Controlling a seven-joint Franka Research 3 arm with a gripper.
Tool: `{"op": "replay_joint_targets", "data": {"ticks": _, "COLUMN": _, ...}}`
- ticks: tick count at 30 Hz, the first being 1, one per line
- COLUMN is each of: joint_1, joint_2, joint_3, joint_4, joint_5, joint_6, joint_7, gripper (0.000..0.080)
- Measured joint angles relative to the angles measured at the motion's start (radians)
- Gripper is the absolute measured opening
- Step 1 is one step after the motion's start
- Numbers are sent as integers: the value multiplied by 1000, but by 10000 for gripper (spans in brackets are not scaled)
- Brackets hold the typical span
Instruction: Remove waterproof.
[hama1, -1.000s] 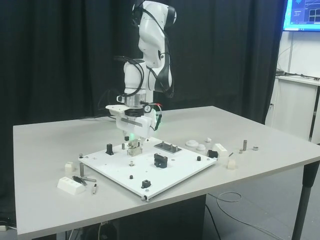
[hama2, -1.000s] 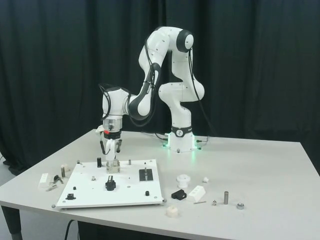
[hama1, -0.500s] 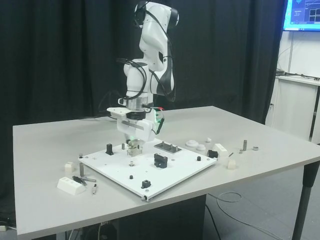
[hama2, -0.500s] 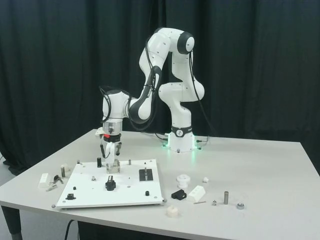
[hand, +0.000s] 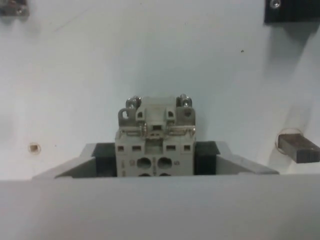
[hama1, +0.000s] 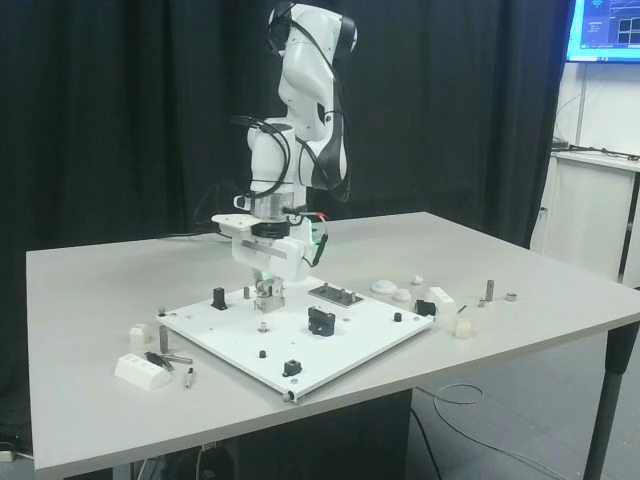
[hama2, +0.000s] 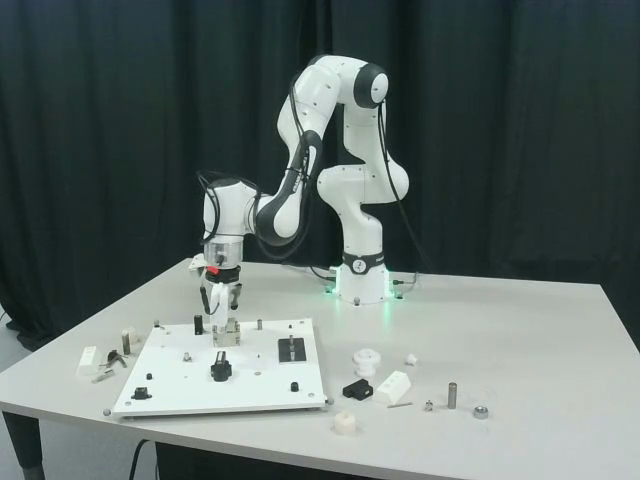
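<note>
Arm: white arm (hama2: 335, 150) is reaching down over the white board (hama1: 300, 330), wrist pointing straight at it.
Hand: hand (hama1: 266, 283) is hanging just above the waterproof connector; cannot tell whether the fingers are open, closed or touching it, in any view.
Waterproof connector: grey block (hand: 155, 145) is standing upright on the board, toward the edge nearer the arm's base; in the wrist view it is showing two screws on top, a small latch and two round sockets, and is sitting between two black side pieces. Room views are showing it directly under the hand (hama2: 228, 333).
Board: lying flat on the grey tabletop (hama2: 500, 330), carrying a black peg (hama1: 218, 297), a black clamp (hama1: 320, 322), a small black knob (hama1: 291, 367) and a flat grey plate (hama1: 335, 294).
Loose parts, one side of board: white block (hama1: 140, 370), small white cube (hama1: 138, 331).
Loose parts, other side: white round piece (hama2: 366, 359), white box (hama2: 394, 386), grey upright pin (hama2: 452, 393).
</note>
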Motion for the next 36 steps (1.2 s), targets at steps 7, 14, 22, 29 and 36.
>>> {"op": "replay_joint_targets", "data": {"ticks": 7, "joint_1": -1, "joint_2": 0, "joint_3": 0, "joint_4": 0, "joint_5": 8, "joint_6": -1, "joint_7": -5, "gripper": 314}}
{"op": "replay_joint_targets", "data": {"ticks": 14, "joint_1": -2, "joint_2": 0, "joint_3": 0, "joint_4": 0, "joint_5": 22, "joint_6": -2, "joint_7": -13, "gripper": 314}}
{"op": "replay_joint_targets", "data": {"ticks": 22, "joint_1": -7, "joint_2": -4, "joint_3": 0, "joint_4": 0, "joint_5": 43, "joint_6": -9, "joint_7": -31, "gripper": 314}}
{"op": "replay_joint_targets", "data": {"ticks": 29, "joint_1": -9, "joint_2": -4, "joint_3": 0, "joint_4": 1, "joint_5": 59, "joint_6": -12, "joint_7": -44, "gripper": 314}}
{"op": "replay_joint_targets", "data": {"ticks": 36, "joint_1": -9, "joint_2": 0, "joint_3": 1, "joint_4": 5, "joint_5": 74, "joint_6": -12, "joint_7": -57, "gripper": 314}}
